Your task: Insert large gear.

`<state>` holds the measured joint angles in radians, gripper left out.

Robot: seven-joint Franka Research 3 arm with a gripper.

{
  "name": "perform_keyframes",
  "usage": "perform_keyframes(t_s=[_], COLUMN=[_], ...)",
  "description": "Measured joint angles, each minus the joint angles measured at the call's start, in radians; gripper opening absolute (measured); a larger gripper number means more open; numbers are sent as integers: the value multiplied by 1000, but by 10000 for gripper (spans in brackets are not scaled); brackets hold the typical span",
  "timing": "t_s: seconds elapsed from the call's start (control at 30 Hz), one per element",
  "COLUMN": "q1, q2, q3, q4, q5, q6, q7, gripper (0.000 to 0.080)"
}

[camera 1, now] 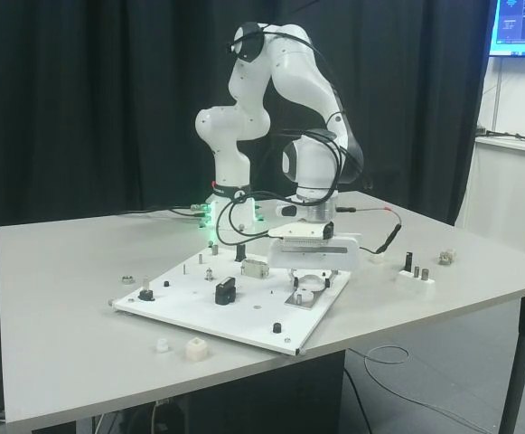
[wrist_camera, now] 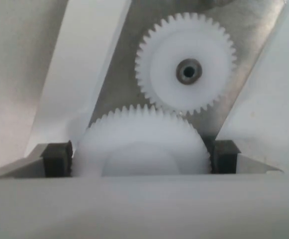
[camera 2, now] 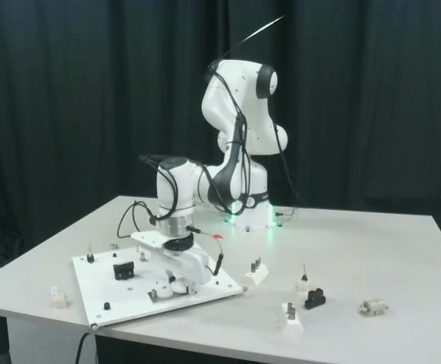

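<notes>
The large gear [wrist_camera: 143, 144] sits clamped between the gripper [wrist_camera: 142, 158]'s black pads, low over the metal plate [wrist_camera: 243, 30], its teeth touching the mounted gear [wrist_camera: 186, 63]. Seating looks nearly done; release and retreat remain.

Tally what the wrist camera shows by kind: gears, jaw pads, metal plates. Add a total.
White gears: 2, the held gear and the mounted gear
Black pads: 2
Grey metal plate: 1
Total: 5
</notes>
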<state>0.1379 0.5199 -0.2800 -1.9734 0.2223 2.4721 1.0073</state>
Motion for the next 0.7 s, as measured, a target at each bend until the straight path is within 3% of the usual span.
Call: perform_keyframes(t_s=[0.7], q1=[1], q2=[-1], q3=[0], q4=[-5], q5=[0], q6=[11], q7=[32], gripper=[597])
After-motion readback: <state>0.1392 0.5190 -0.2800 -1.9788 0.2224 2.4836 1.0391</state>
